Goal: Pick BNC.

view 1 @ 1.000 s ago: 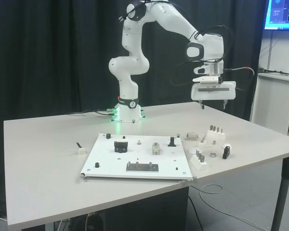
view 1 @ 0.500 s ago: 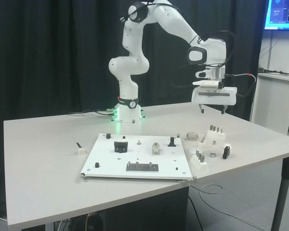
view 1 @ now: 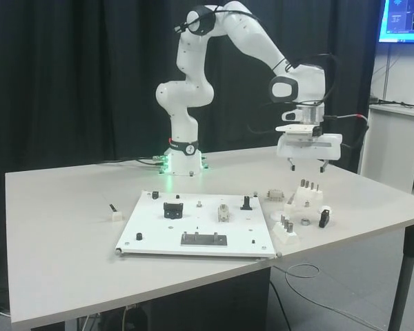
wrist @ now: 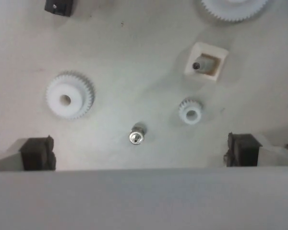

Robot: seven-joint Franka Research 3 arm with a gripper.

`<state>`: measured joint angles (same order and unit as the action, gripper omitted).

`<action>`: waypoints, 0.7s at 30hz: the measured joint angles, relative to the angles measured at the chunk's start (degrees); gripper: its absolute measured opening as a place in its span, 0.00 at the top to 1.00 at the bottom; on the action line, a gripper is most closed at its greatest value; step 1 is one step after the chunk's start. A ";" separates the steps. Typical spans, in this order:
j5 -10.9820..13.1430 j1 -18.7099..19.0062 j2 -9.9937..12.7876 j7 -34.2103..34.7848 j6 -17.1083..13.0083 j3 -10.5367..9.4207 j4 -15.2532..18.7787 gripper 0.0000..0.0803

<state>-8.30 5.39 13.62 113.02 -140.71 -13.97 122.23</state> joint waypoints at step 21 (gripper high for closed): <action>-1.53 1.85 4.74 4.84 -4.02 0.41 -0.67 0.00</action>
<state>-9.83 7.24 18.36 117.86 -144.73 -13.56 121.56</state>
